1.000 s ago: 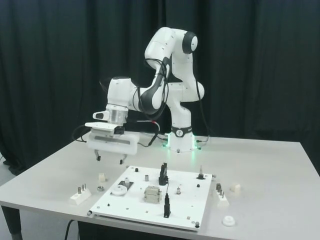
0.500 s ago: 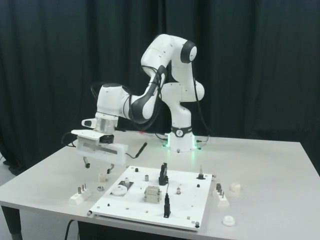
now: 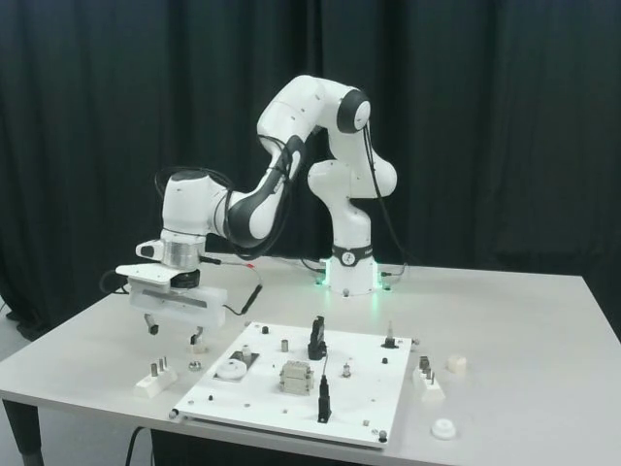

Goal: Pick round peg 3.

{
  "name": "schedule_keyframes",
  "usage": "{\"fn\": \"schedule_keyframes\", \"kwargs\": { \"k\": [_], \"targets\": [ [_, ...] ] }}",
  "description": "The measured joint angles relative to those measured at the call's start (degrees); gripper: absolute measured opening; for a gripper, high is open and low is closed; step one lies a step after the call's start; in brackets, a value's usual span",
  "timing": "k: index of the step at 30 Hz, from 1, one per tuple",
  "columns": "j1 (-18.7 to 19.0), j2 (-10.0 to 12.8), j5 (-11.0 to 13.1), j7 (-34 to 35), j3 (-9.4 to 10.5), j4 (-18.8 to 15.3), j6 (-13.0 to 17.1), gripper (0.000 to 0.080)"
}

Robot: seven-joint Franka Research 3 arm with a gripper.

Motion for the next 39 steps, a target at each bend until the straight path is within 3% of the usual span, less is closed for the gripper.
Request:
{"fn": "schedule_keyframes", "kwargs": {
  "k": [6,13,17,39],
  "targets": [
    [-3.06,1.28,0.73,-0.36,1.94,2.39,-2.14,0.08],
    [-5.16,3.2,6.37,0.59,2.51,4.84,-3.9,0.08],
    [-5.83,4.48,8.42,0.59,2.51,6.17,-4.35,0.08],
    [-6.95,10.07,9.05,0.63,2.51,12.86,-6.73,0.08]
  ]
}}
